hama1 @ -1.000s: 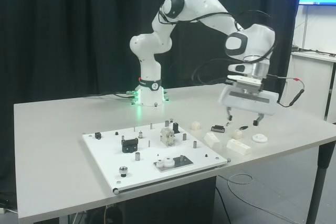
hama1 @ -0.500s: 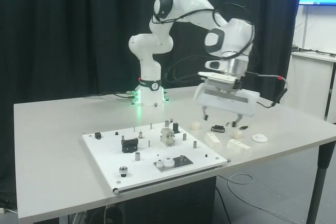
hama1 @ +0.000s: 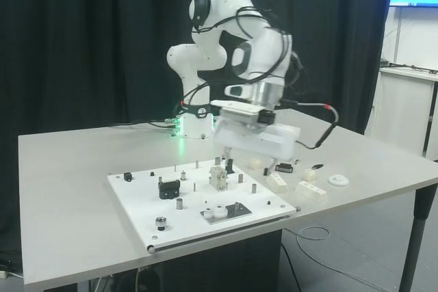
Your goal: Remove medium gear.
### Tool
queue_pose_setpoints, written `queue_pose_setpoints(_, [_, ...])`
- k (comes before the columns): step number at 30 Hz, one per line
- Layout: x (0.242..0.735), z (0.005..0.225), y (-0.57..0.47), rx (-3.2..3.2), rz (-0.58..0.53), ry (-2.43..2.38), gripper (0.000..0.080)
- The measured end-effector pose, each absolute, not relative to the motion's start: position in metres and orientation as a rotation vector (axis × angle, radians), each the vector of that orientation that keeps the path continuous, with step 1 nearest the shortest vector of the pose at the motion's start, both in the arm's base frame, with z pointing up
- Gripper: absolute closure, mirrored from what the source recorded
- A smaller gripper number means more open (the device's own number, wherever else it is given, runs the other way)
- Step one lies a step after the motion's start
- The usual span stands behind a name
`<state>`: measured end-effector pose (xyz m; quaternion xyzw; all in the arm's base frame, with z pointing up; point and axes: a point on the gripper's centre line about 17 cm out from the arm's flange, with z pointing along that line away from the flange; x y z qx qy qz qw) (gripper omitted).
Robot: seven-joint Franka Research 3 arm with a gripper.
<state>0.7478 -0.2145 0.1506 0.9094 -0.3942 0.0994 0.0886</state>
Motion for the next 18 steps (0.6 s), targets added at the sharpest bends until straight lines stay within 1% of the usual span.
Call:
queue_pose_setpoints(5, [0.744, 0.139, -0.236, 2.726, 0.292, -1.22, 0.0003])
queue_pose_setpoints(18, [0.733, 0.117, -0.262, 2.802, 0.219, -1.29, 0.0003])
